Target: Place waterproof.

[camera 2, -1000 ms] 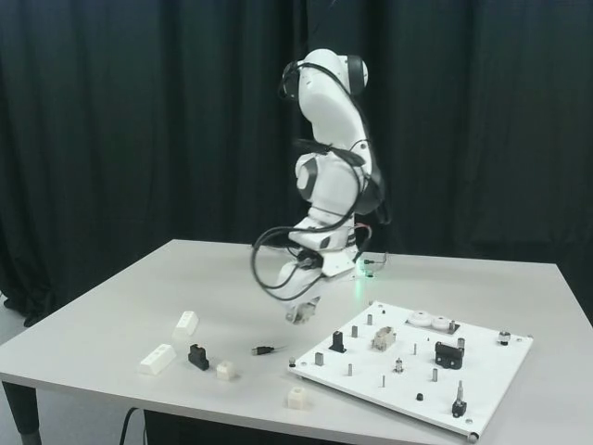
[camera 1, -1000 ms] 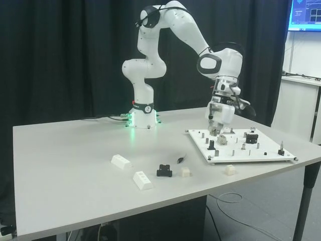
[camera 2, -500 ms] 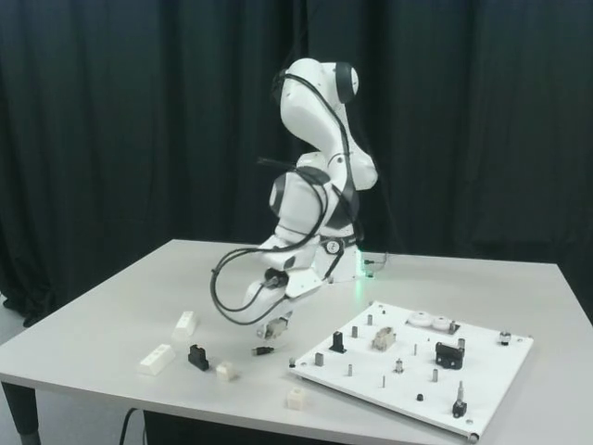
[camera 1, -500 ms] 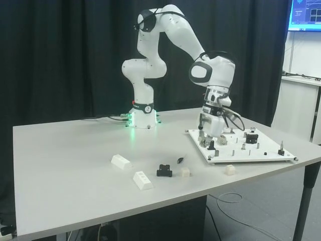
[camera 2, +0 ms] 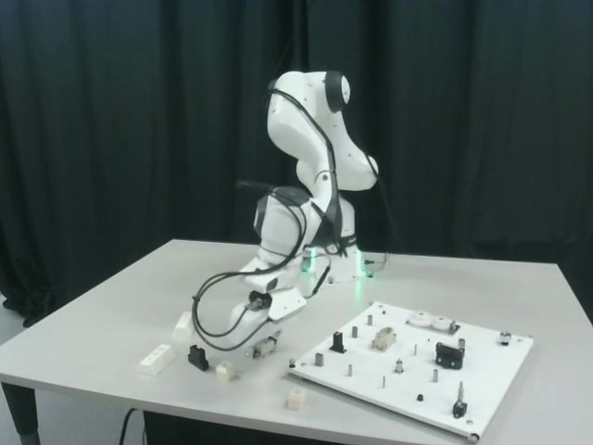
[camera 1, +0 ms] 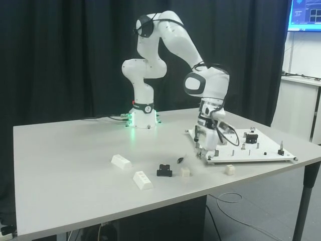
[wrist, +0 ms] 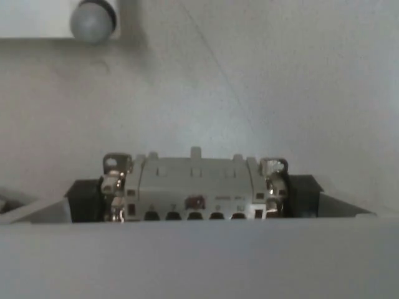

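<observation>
The tool [camera 2: 264, 349] grips the connector [wrist: 194, 187] between its 2 fingers, low over the grey surface [camera 1: 65, 150] at frame centre, just beside the white board [camera 2: 482, 389]. Carrying looks done; setting down and releasing remain.

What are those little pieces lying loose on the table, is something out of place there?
Several small parts lie off the white board, scattered on the grey table: two white blocks, a black piece and small white cubes. The gripper holds a connector low over the table rather than the board. Nothing looks broken.
</observation>
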### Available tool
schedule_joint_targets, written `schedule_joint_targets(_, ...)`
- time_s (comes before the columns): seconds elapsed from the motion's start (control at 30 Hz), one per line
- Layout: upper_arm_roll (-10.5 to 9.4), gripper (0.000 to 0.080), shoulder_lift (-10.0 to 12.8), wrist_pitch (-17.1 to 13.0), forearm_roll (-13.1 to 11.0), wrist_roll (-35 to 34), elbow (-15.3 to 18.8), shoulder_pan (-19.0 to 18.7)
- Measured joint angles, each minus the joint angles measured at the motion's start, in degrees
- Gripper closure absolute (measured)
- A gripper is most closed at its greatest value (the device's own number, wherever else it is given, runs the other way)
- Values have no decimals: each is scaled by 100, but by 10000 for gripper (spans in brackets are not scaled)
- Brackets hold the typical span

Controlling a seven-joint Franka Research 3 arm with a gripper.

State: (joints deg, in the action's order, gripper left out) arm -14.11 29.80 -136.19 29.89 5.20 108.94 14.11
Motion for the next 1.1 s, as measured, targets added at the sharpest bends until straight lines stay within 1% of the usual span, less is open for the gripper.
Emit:
schedule_joint_targets(0.17, 12, 183, 150, -82, 0, 68, -46, 62)
schedule_joint_targets(0.43, 44, 183, 300, -208, -11, 128, -48, 87)
schedule_joint_targets(0.67, 31, 183, 347, -211, -28, 132, -49, 86)
schedule_joint_targets(1.07, 23, 183, 352, -205, -35, 133, -49, 60)
schedule_joint_targets(1.1, 23, 29, 352, -205, -35, 133, -49, 59)
